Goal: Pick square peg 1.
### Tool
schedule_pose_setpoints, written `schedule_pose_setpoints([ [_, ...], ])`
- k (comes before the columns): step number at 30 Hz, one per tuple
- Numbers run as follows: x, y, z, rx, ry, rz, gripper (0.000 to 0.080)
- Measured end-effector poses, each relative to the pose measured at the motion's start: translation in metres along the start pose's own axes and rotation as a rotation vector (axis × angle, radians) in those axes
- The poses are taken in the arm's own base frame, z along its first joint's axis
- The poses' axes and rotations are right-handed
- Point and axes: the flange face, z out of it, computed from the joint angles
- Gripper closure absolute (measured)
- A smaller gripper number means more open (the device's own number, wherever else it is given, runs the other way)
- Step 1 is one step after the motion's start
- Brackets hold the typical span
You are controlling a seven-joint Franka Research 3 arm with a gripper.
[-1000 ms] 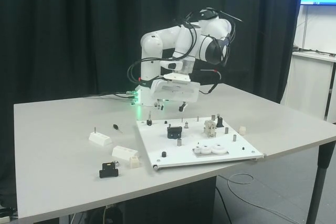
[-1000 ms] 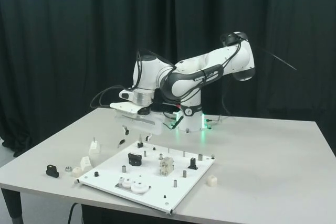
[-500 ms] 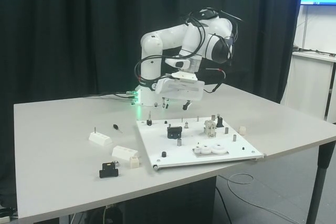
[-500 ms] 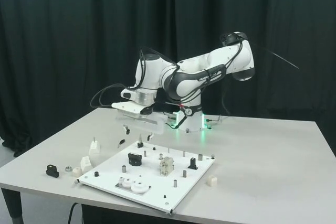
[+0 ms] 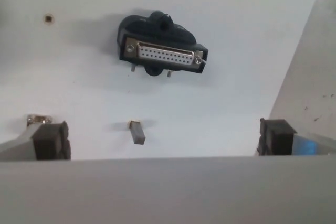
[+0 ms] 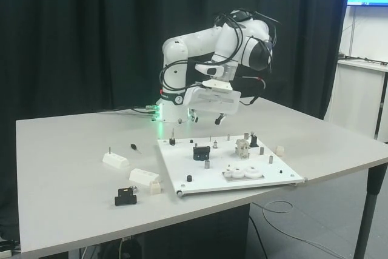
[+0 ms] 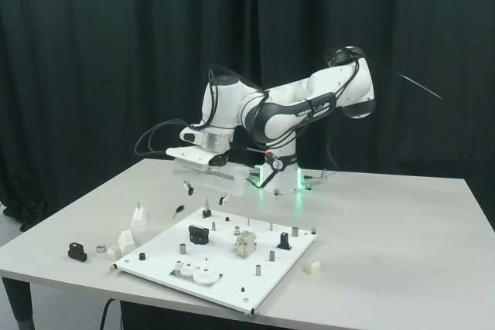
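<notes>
Since a second ago my gripper [image 6: 207, 117] has risen and drifted toward the back of the white board [image 6: 225, 165], and it now hangs above that board's rear part, holding nothing. Its two black fingertips [image 5: 51, 140] are spread wide apart, one on each side of the wrist view. Between them, down on the board, stands the small square peg [image 5: 137, 131], upright in its place and untouched. Just beyond it lies a black connector block [image 5: 160, 48] with two rows of pin holes. Farther out, the board carries other short pegs and two white gears [image 6: 244, 173] near its front edge. Off the board, on the grey table [image 6: 73, 198], lie a few white blocks [image 6: 115, 160] and a black clip [image 6: 125, 196].
</notes>
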Motion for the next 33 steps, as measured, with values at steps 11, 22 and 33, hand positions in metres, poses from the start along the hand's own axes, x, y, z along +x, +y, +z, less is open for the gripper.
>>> schedule_pose_setpoints([
  [11,0.001,-0.006,-0.011,-0.010,-0.007,-0.003,0.0003],
  [22,0.002,-0.006,-0.014,-0.034,-0.004,-0.012,0.0003],
  [33,0.020,0.018,-0.011,-0.117,0.022,-0.061,0.0003],
])
